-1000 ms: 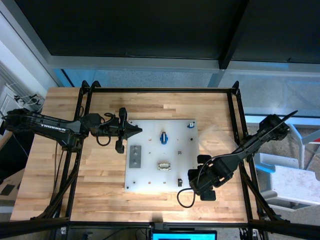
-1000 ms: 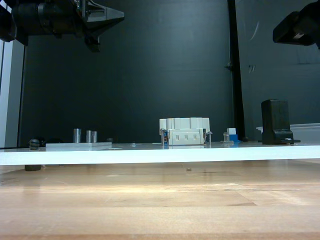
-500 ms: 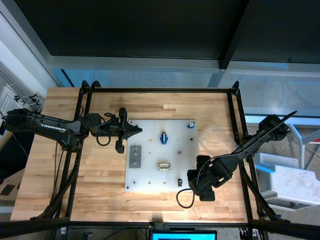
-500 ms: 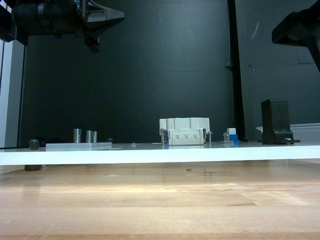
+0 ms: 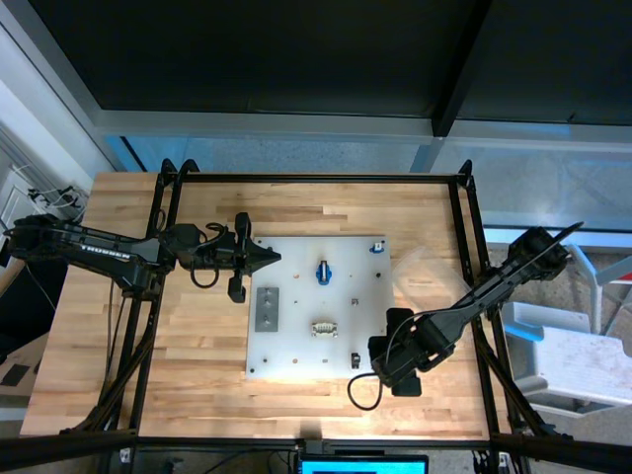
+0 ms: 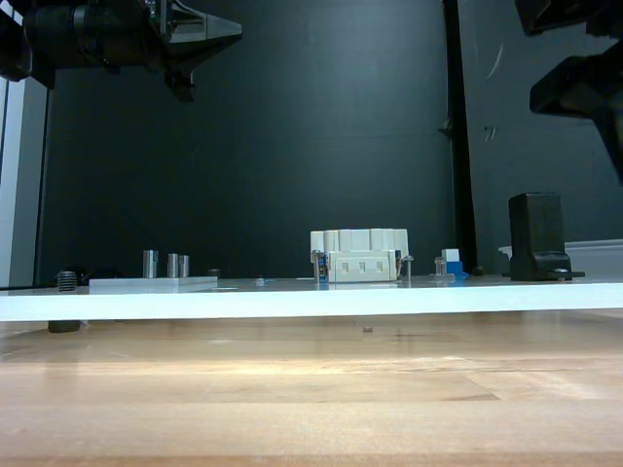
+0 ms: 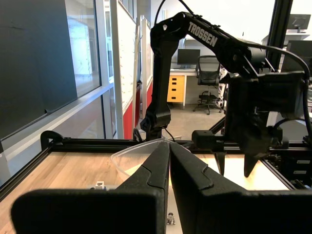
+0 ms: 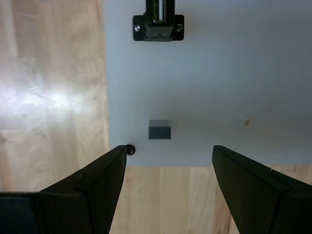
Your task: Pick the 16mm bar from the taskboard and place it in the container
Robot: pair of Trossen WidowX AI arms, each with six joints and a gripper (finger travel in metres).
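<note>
The white taskboard (image 5: 296, 351) lies mid-table with a grey metal block (image 5: 267, 308) and a blue knob (image 5: 323, 272). Short metal bars (image 6: 150, 264) stand on the block; I cannot tell which is the 16mm bar. The clear container (image 5: 420, 269) sits just right of the board, also visible in the left wrist view (image 7: 130, 157). My left gripper (image 5: 273, 258) hovers shut over the board's far left corner, its fingers (image 7: 161, 161) pressed together. My right gripper (image 8: 169, 149) hangs open and empty above the board's near right corner (image 5: 393, 348), near a black fitting (image 8: 158, 27).
A white connector block (image 6: 358, 255) and a tall black fitting (image 6: 537, 236) stand on the board. A small grey square (image 8: 159, 129) and a corner screw (image 8: 129, 150) lie under the right gripper. Black frame rails (image 5: 464, 247) border the table. A white-grey bin (image 5: 583, 360) sits off to the right.
The right arm has shifted slightly toward the board's near right corner and come lower in the low view. The left arm has not moved.
</note>
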